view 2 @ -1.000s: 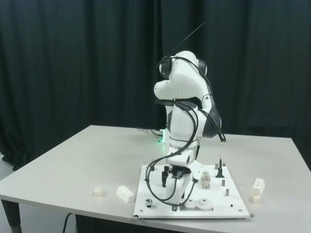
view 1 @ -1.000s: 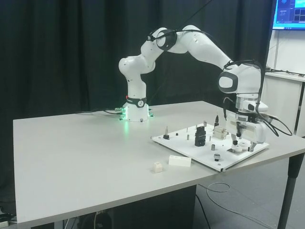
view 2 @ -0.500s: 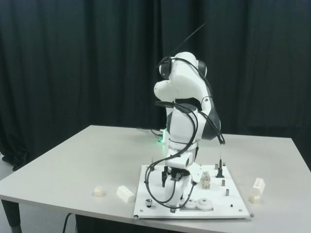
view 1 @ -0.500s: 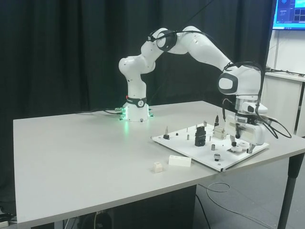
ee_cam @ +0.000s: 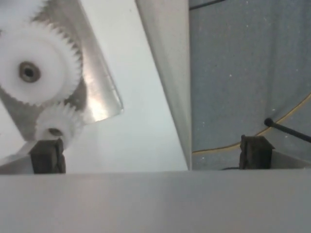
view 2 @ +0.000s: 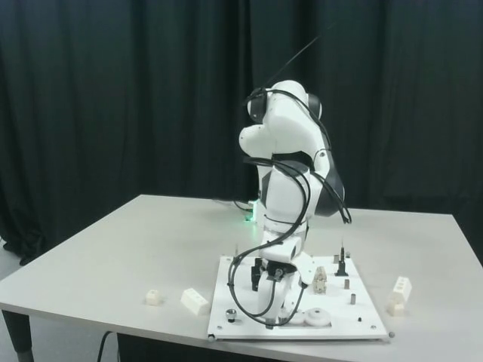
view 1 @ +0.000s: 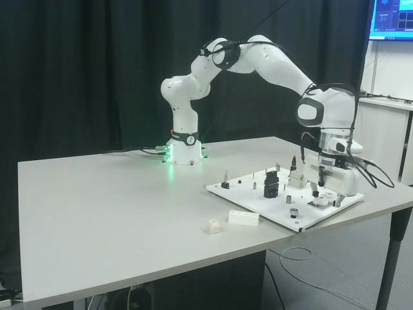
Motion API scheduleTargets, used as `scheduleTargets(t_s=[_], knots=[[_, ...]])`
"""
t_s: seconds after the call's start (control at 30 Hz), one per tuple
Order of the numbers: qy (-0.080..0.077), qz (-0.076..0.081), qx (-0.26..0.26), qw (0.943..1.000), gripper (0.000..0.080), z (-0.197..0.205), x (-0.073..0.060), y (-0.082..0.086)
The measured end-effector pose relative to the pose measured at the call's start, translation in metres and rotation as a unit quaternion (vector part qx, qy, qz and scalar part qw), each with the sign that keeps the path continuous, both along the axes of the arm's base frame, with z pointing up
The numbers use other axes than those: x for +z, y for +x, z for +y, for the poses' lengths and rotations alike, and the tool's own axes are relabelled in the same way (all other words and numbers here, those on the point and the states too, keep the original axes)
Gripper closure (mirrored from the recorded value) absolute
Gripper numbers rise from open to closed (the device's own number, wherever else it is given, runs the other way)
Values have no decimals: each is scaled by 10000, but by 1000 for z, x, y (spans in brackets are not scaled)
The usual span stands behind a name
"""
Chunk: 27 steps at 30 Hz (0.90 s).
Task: Insert small gear.
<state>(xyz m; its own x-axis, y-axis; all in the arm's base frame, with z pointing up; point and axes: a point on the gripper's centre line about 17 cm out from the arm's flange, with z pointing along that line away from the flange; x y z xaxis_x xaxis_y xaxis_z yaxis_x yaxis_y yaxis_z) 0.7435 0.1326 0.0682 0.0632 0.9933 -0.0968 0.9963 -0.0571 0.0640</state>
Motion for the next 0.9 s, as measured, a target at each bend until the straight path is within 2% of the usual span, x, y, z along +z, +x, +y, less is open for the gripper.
scheduleTargets(t_s=[0.2, 0.43, 0.9], knots=[[-62, 208, 0, 9998, 3, -1, 2, -11], [-85, 382, 5, 9992, 3, 0, 2, -21], [-72, 574, 122, 9982, 3, 5, -11, -36]])
